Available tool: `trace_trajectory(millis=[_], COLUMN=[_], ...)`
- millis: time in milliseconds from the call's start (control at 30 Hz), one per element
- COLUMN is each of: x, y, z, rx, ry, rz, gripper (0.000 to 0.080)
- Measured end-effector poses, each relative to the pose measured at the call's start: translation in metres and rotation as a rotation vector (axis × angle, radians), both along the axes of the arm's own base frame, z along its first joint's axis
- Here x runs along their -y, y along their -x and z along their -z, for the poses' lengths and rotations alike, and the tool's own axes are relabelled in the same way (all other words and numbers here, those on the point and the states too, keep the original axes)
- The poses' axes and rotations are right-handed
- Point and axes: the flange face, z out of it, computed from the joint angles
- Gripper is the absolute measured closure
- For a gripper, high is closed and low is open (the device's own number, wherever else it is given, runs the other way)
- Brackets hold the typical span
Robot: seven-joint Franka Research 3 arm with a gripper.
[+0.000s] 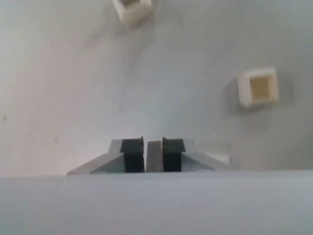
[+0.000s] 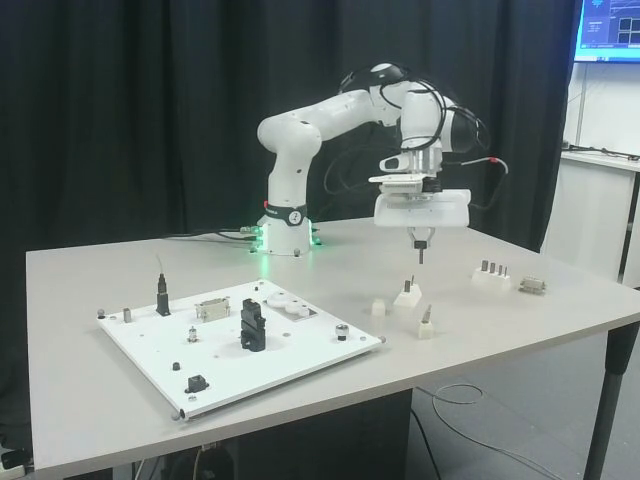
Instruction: Insert square peg 2.
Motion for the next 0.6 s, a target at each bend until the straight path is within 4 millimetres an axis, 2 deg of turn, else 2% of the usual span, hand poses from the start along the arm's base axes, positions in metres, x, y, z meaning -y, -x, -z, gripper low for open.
trace_trajectory(millis=[300,600], x=[0.027,0.072], y=[-0.027,-0.052], z=[-0.018,-0.040], rx=[0.042,0.061], ry=[0.059,0.107], rz=[0.018,0.055], gripper=[0.0727,0.0727])
